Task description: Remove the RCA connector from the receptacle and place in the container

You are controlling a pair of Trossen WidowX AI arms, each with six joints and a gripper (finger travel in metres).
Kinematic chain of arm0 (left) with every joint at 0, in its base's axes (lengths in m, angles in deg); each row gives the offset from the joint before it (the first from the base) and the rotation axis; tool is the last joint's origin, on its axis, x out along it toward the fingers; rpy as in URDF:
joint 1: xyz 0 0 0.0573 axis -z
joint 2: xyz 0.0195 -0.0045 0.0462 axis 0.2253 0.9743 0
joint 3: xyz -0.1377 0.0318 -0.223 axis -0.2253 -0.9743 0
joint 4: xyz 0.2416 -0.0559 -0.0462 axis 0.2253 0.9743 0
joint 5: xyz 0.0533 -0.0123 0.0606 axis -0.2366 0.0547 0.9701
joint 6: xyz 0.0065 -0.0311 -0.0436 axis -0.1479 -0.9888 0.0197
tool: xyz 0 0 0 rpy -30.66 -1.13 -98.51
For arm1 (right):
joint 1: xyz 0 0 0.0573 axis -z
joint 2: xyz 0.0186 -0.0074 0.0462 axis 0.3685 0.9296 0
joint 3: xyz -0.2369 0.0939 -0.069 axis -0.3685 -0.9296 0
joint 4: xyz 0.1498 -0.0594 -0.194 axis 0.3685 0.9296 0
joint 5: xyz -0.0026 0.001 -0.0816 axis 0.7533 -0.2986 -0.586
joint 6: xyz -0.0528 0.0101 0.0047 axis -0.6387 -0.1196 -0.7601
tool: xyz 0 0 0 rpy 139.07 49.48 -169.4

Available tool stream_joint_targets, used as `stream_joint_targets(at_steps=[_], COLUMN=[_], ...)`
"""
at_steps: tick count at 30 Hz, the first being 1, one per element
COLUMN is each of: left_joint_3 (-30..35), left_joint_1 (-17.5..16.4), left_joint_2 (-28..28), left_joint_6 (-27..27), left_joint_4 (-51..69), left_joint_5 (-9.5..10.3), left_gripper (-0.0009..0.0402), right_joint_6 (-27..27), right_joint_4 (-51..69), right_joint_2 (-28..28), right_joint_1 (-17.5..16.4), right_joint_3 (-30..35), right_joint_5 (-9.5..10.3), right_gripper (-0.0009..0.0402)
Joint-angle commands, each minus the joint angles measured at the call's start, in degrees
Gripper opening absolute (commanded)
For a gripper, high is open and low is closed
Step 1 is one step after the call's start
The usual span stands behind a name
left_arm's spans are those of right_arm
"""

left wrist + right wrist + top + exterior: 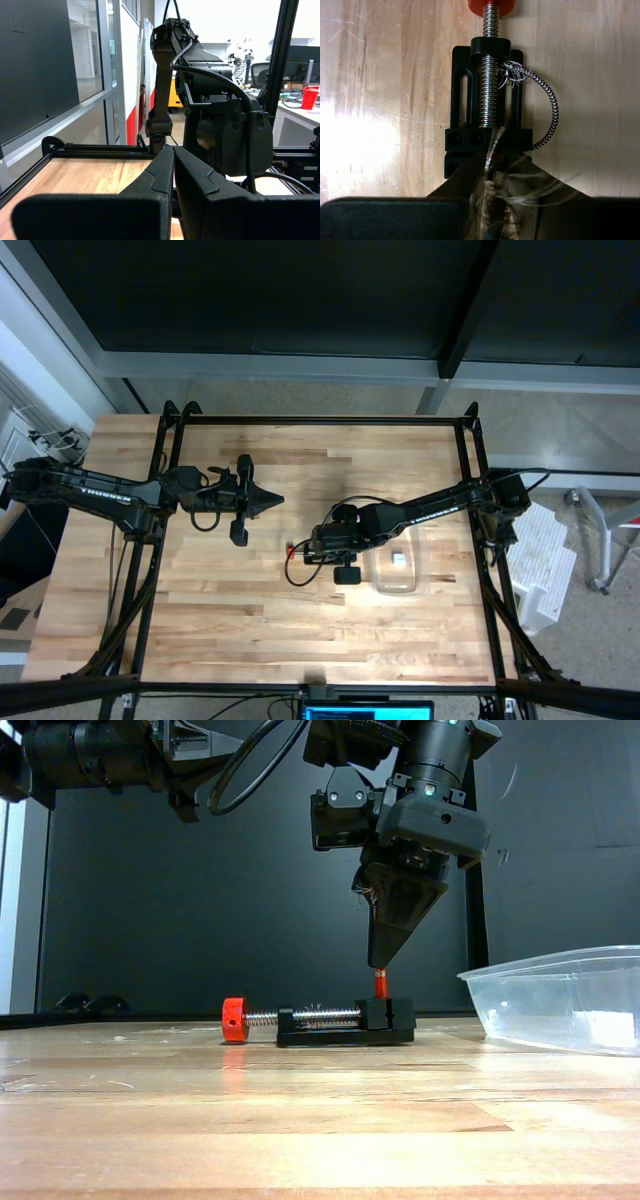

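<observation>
The receptacle (345,1020) is a small black vise-like block with a silvery screw and a red knob (234,1019), lying on the wooden table left of the container (570,995). The red RCA connector (380,983) stands upright on its right end. My right gripper (378,960) points straight down and is shut on the connector's top, whose lower end still meets the block. A braided cable (547,105) loops from the receptacle (485,110) into the right gripper (492,170). My left gripper (275,501) hovers shut at left of centre, holding nothing.
The container (395,565) is a clear shallow tray just right of the right gripper (320,544), with a small white piece (399,558) inside it. A black frame (320,421) runs around the table's edges. Bare wood lies in front of the receptacle (305,552).
</observation>
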Motion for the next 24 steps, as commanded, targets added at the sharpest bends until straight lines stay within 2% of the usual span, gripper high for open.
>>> stream_joint_targets(at_steps=[1, 5, 15, 24], left_joint_3=[0.02, 0.02, 0.02, 0.02], left_joint_1=[-0.02, -0.02, 0.0, -0.02], left_joint_2=[0.0, 0.0, 0.0, 0.0], left_joint_6=[0.0, 0.0, 0.0, 0.0], left_joint_4=[0.0, -0.02, 0.0, 0.0], left_joint_5=[0.0, 0.0, 0.0, 0.0], left_gripper=[0.0, 0.0, 0.0, 0.0], right_joint_6=[0.09, 0.07, 0.07, 0.09], right_joint_4=[0.0, 0.0, 0.02, 0.11], right_joint_2=[-0.02, -0.02, -0.68, -4.02], right_joint_1=[-0.02, -0.02, -0.02, -0.02], right_joint_3=[0.0, 0.0, 0.0, 0.04], right_joint_5=[-0.02, -0.02, -0.02, 0.0], right_gripper=[0.0017, -0.0001, 0.0001, 0.0])
